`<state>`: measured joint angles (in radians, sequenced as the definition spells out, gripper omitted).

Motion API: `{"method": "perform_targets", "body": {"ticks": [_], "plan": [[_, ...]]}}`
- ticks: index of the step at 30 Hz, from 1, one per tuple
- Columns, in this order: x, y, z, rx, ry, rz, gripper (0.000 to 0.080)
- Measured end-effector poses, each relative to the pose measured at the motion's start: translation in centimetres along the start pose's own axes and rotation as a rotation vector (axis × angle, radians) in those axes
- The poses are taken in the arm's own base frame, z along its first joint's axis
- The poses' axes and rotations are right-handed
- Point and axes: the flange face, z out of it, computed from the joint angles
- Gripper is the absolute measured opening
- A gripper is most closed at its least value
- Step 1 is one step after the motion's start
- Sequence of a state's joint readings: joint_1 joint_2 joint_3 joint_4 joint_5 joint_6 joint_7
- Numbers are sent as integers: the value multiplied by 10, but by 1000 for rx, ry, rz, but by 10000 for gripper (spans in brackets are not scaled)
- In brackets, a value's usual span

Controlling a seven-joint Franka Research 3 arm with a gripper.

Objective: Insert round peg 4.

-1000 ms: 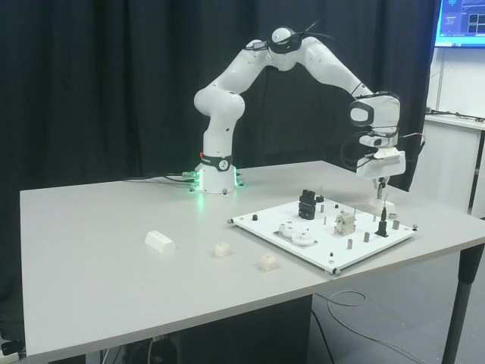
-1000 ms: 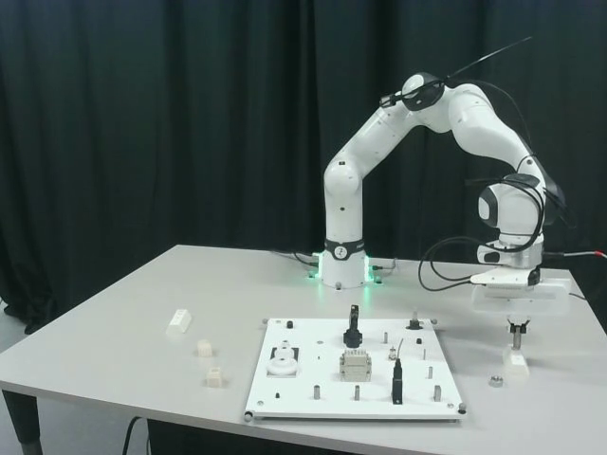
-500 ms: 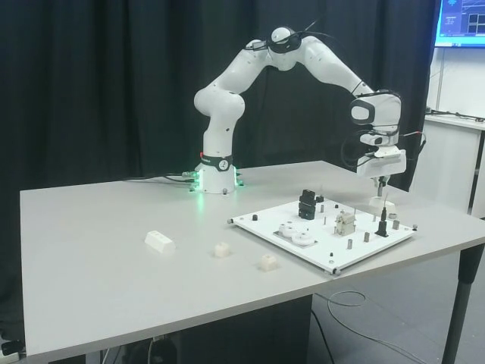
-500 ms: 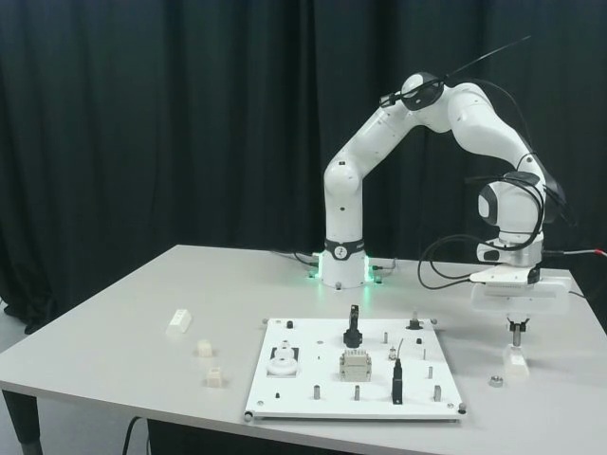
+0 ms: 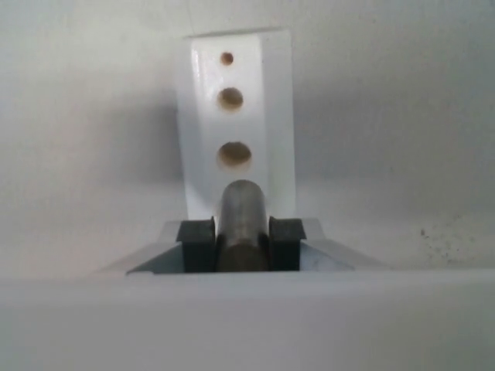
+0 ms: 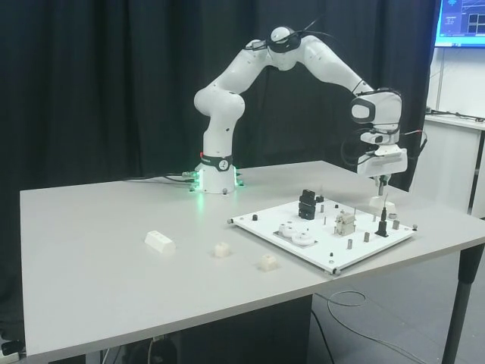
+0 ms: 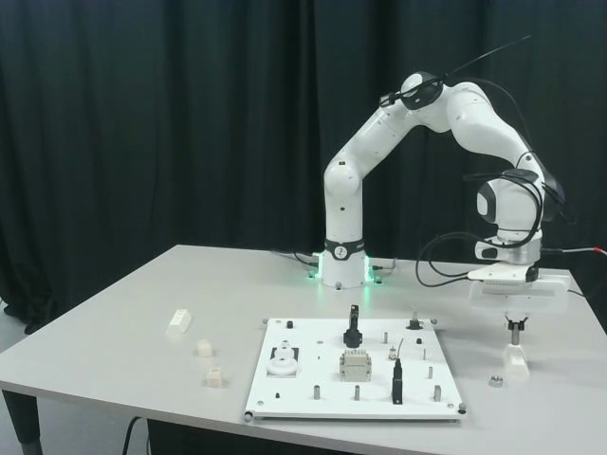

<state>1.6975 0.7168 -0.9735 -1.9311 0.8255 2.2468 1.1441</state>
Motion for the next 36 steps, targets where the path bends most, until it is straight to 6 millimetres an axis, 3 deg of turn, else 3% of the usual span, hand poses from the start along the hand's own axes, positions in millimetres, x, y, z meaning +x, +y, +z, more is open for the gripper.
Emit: {"method": "perform_targets", "body": {"ticks": [18,36], "plan": [[26,-4,-23,24,48,62,143],[101,5,-82,-11,135,211,143]]}}
